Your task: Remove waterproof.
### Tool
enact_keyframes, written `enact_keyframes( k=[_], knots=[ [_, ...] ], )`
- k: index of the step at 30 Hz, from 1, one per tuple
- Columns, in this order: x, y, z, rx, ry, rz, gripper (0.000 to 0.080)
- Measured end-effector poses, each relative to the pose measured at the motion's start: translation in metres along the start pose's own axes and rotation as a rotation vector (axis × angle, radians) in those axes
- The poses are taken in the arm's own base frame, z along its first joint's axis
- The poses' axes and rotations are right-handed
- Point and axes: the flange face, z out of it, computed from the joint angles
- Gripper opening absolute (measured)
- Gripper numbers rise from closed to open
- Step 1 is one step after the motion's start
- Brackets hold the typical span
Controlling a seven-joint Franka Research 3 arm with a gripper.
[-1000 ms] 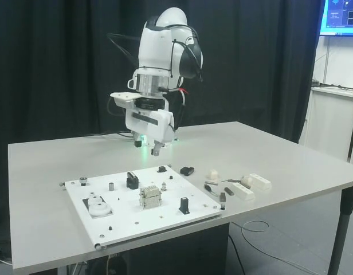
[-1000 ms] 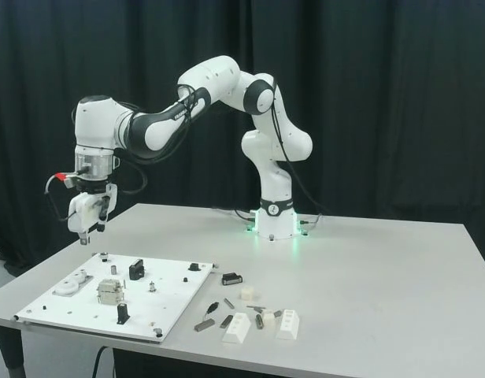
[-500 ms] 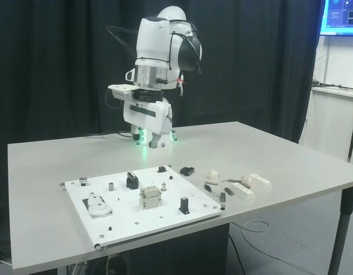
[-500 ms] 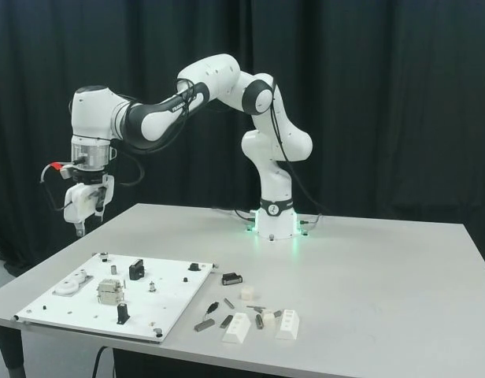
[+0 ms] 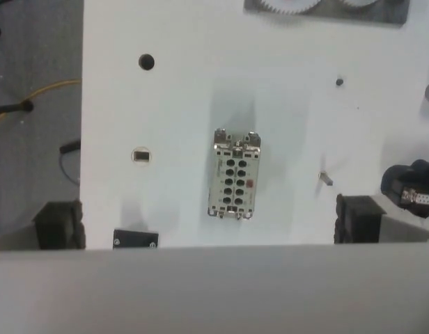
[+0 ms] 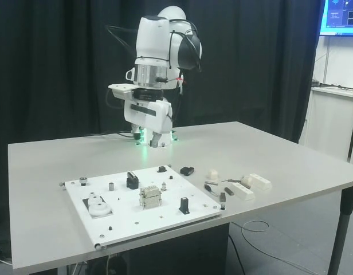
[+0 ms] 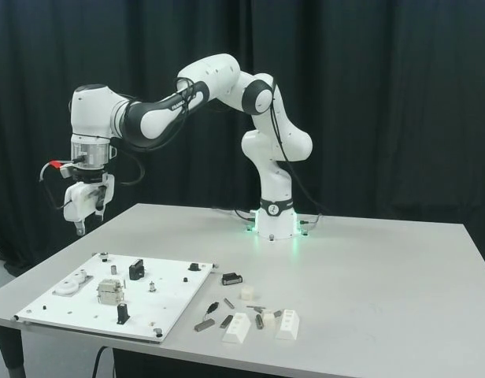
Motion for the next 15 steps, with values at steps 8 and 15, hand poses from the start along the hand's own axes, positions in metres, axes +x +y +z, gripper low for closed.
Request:
enact_keyframes(
  k=[8,15],
  knots=[
    [-0.0001,0.0024,0.0018,-0.022,-0.003,-0.118,0.08],
    [0.0049,0.0026,0.0044,-0.034,-0.001,-0.129,0.08]
  ],
)
